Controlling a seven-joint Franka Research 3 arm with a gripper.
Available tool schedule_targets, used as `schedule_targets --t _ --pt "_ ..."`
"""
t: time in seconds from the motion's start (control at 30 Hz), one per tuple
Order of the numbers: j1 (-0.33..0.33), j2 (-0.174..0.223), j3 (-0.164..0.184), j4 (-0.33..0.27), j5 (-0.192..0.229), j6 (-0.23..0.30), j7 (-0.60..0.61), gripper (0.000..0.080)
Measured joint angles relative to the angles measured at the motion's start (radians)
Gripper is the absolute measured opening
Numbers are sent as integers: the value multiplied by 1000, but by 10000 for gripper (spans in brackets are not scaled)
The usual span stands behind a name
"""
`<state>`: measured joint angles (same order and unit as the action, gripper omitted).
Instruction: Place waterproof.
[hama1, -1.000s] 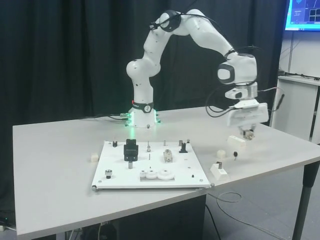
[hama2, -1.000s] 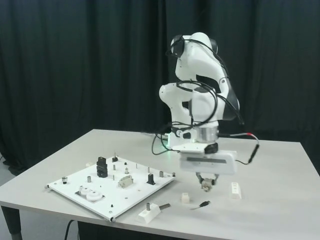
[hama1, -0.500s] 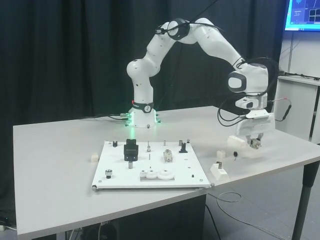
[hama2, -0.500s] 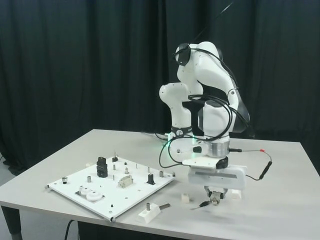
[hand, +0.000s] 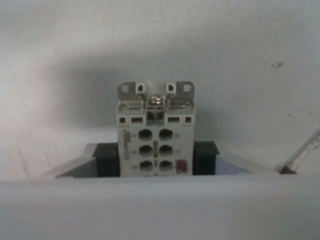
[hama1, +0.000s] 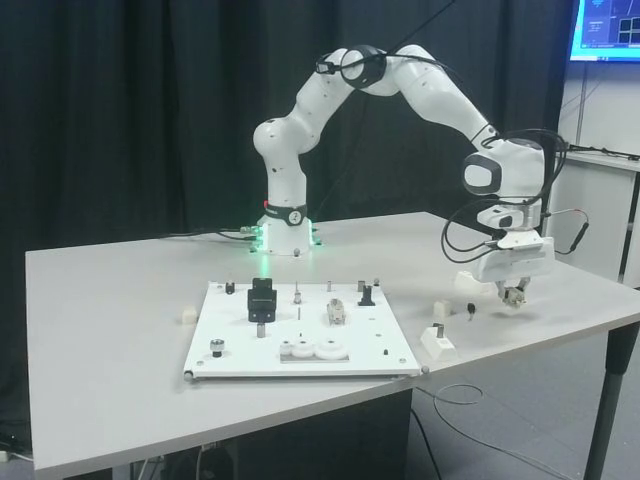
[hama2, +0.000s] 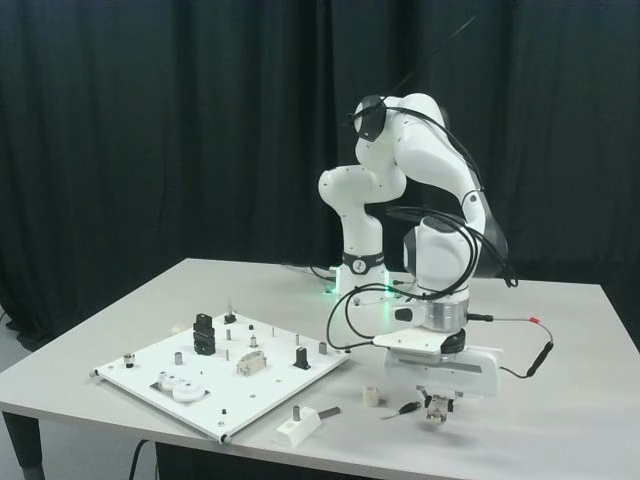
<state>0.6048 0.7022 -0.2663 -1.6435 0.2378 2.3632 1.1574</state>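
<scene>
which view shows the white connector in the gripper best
The wrist view: the white connector fills the centre, its round holes visible between the black fingers. In both room views it is a tiny shape under the gripper, partly hidden by the arm's hand.

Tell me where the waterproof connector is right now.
The white waterproof connector sits between the gripper's fingertips, low over the grey table near its edge, beyond the white assembly board.

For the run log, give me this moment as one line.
phase: place | gripper: low at table edge, right of white board | held: white connector between fingers | released: no
</scene>
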Motion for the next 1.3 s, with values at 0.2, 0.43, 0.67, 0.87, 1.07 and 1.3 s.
schedule_targets --t 0.2,0.43,0.67,0.87,1.07,1.3 --pt "0 10 3 3 0 0 1 309" --pt "0 16 6 6 0 0 8 309" --pt "1 16 7 13 0 -6 13 309" --pt "1 15 5 41 0 -47 22 596" --pt "1 13 -5 84 -1 -119 33 767" --pt "2 10 -20 134 -2 -199 39 798"
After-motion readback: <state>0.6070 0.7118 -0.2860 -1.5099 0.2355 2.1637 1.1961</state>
